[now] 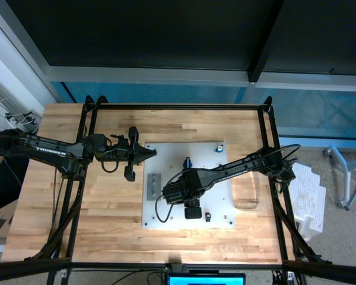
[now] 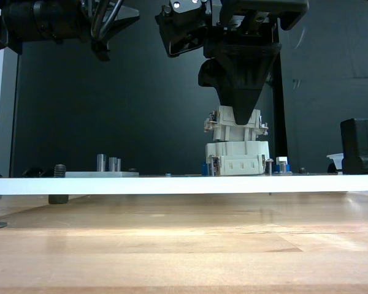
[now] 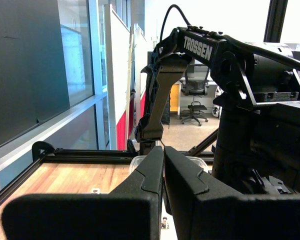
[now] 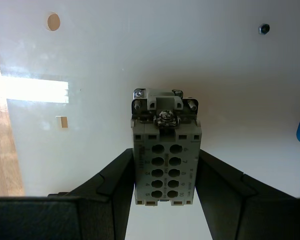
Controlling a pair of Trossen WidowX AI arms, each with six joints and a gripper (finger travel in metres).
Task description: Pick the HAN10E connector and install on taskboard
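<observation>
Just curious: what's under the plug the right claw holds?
A pale socket on the taskboard; mating faces hidden. Right gripper holds the HAN10E connector; left gripper hovers shut, leftward.

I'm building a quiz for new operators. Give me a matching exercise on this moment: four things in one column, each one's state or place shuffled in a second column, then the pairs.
Things
1. left gripper
2. right gripper
3. HAN10E connector
4. blue part

States
A. held over the taskboard, directly above a beige housing
B. shut on nothing, raised by the taskboard's left edge
C. standing on the taskboard, untouched
D. clamped on a connector

Pairs: 1-B, 2-D, 3-A, 4-C
</observation>
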